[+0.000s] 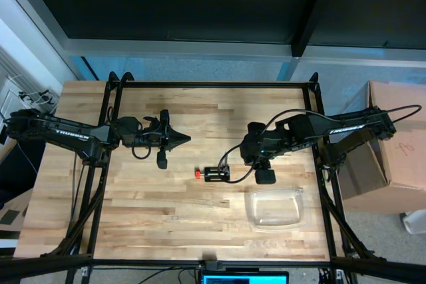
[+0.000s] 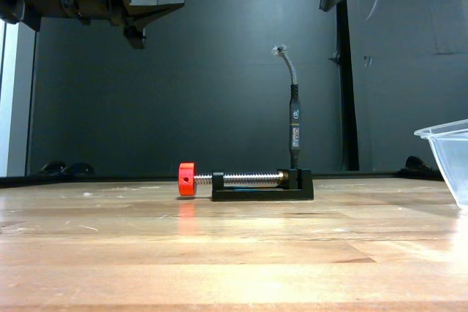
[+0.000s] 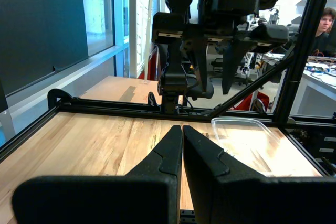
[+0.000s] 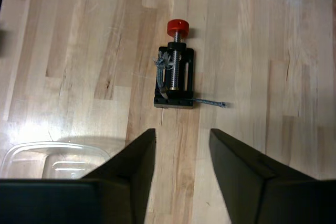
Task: Remove the USB-C connector from the USB-C receptacle and place in the container
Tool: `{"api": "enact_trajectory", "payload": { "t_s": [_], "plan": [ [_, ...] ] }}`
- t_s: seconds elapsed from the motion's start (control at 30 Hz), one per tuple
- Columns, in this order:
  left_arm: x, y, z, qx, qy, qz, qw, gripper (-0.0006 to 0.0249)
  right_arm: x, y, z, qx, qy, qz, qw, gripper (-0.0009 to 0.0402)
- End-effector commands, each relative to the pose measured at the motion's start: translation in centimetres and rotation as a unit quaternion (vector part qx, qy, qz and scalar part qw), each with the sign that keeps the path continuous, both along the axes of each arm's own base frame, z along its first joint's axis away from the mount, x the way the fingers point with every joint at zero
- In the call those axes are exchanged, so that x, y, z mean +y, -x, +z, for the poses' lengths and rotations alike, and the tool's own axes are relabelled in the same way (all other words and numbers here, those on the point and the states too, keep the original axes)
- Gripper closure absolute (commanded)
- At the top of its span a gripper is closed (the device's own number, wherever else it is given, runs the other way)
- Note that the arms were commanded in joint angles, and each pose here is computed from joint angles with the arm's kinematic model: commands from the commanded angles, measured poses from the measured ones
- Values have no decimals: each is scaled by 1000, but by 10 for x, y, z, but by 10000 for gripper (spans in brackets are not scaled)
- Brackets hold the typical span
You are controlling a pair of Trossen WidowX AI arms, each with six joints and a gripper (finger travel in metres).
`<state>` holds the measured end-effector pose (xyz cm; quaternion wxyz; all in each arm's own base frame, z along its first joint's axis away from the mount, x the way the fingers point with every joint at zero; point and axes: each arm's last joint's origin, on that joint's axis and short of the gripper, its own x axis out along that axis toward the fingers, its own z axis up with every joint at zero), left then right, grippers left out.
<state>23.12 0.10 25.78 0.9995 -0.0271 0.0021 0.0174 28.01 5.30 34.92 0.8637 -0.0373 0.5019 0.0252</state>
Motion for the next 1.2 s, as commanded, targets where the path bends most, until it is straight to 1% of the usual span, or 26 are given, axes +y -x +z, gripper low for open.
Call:
{"api": "enact_trajectory", "payload": {
  "t_s": [0.03,0.13,0.27,0.97,1.07,1.2],
  "plan": [
    [0,0,0,0,0,0,1000,243,0,-2,-2,4,1,0,1000,214],
    [0,0,0,0,0,0,1000,243,0,-2,-2,4,-1,-2,1000,199],
    [0,0,0,0,0,0,1000,243,0,-1,-2,6,-2,-5,1000,192],
    [0,0,0,0,0,0,1000,243,0,-1,-2,7,-7,-14,1000,192],
    [0,0,0,0,0,0,1000,243,0,-1,-4,9,-8,-16,1000,192],
    [0,0,0,0,0,0,1000,243,2,-8,-12,23,-6,-17,1000,192]
  ]
}}
